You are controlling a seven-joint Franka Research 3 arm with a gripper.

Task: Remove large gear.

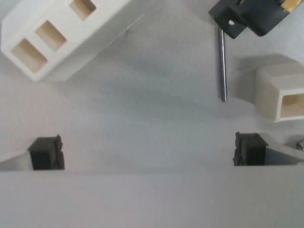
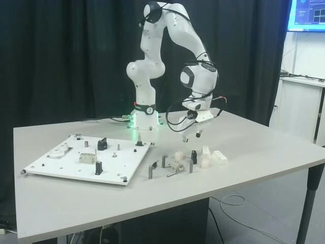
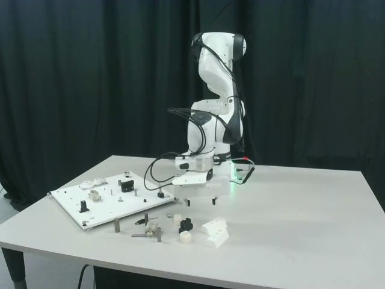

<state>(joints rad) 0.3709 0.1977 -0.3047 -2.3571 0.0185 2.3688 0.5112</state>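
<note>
A white arm [image 2: 152, 61] is showing against a black curtain [image 3: 90, 72]; the grey bench [image 2: 254, 152] is carrying a white board [image 2: 86, 160] with black pegs [image 2: 102, 144].

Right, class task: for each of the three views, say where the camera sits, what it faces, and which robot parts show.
Wrist view: on the wrist, looking down at the grey table; both fingertips show, apart.
First room view: off one table side; whole arm, tool.
Second room view: off another side; whole arm.
Shared: both room views show the white board and the loose white blocks.

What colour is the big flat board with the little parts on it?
White. The board shows best in the first room view, lying on the grey table.
</note>
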